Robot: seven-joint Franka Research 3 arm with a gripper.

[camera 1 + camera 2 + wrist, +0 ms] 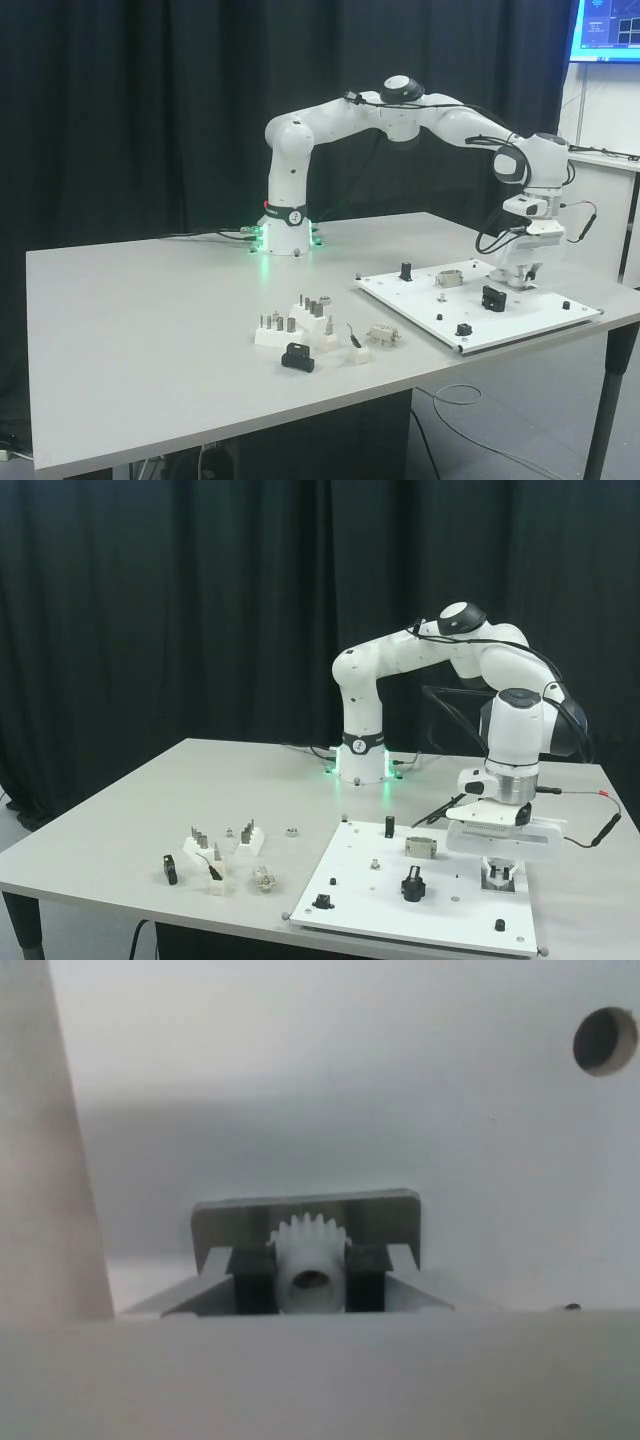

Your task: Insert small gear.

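Grey tabletop (140, 300) before black curtains (200, 600), carrying a flat white assembly board (520, 322) and small white fixture blocks (205, 848). Hand (309, 1280) clamped on the small white toothed gear (308, 1260), low over the board's far corner. Seen only from the wrist: gear between black finger pads (252, 1278), round hole (604, 1041) in the board.

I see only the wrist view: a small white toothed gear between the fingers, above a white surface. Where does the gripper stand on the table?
Observer: The gripper is low over a white flat square board, at the side away from the loose parts.
Operator: Which loose parts?
Observer: White stands holding grey pegs sit on the grey table, off the board.
Operator: Is anything on the board near the gripper?
Observer: A grey metal block stands beside the gripper, not touching it or its small white toothed gear.
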